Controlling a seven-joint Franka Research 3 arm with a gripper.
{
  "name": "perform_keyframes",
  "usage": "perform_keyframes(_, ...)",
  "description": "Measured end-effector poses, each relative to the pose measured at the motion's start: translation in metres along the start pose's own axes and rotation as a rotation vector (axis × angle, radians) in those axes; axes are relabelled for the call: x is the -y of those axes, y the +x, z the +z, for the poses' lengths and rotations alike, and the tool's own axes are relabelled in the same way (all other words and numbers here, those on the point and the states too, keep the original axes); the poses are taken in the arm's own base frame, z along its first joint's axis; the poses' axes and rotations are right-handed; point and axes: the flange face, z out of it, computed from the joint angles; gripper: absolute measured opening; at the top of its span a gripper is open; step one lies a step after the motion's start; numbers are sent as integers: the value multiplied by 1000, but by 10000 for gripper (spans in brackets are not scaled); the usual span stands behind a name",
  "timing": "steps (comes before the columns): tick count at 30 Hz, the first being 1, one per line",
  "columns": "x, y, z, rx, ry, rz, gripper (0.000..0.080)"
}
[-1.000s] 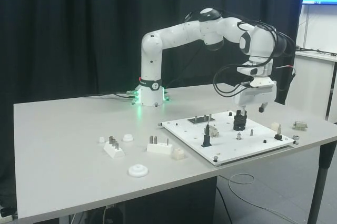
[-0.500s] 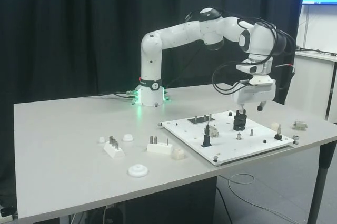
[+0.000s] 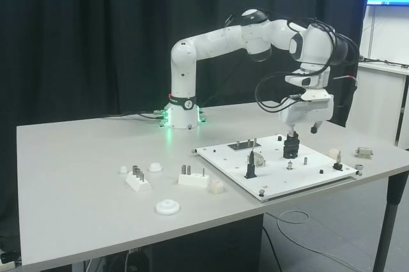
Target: Pick round peg 3.
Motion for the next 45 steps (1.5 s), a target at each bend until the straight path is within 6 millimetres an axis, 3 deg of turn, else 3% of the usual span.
perform_keyframes(14, -10, 15, -7, -11, -16, -7, 800)
perform_keyframes(22, -26, 27, -14, -17, -67, -16, 800)
perform_keyframes(34, -68, 59, -26, -9, -147, -32, 800)
perform_keyframes(45, -126, 99, -33, -5, -214, -55, 800)
